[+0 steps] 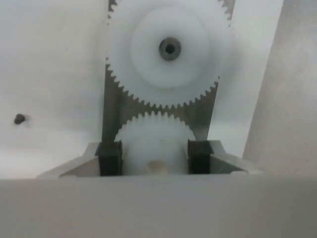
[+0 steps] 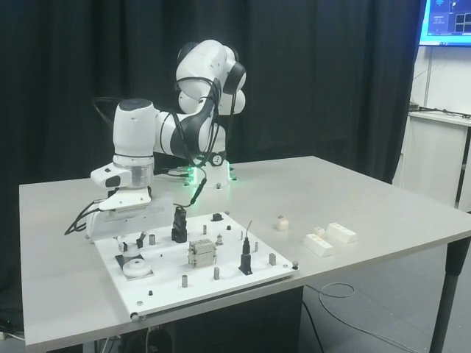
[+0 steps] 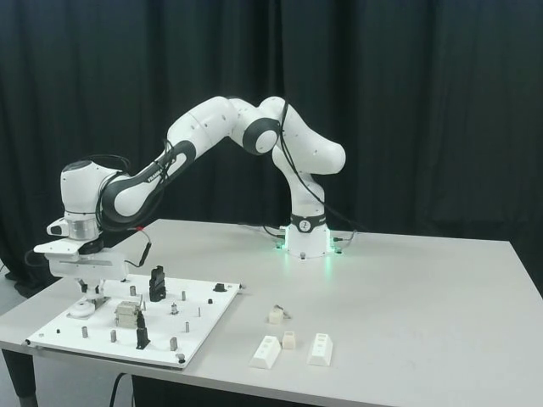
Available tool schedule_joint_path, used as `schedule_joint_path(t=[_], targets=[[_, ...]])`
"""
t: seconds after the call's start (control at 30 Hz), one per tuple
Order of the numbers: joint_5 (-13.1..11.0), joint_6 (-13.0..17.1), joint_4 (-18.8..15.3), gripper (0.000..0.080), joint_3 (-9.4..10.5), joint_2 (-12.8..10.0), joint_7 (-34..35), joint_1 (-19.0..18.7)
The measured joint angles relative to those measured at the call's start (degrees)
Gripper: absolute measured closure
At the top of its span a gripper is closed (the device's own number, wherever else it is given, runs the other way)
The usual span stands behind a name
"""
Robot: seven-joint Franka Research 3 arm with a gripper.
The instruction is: Insert medium gear.
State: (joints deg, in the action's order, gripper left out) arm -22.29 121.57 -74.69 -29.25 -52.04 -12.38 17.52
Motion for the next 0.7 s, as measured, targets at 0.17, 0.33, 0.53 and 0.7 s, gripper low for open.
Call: schedule_joint_path(t=[0.17, 0.33, 0.53, 0.7], targets=[[-0.27, 0.54, 0.02, 0.0522, 0.00, -0.58, -0.11, 0.02], [-0.41, 0.55, 0.20, 0.0522, 0.00, -0.82, -0.27, 0.06], [-0.42, 0.37, 0.29, 0.0522, 0.00, -0.83, -0.43, 0.09], [-0.50, 0.21, 0.33, 0.0522, 0.00, -0.83, -0.43, 0.12]])
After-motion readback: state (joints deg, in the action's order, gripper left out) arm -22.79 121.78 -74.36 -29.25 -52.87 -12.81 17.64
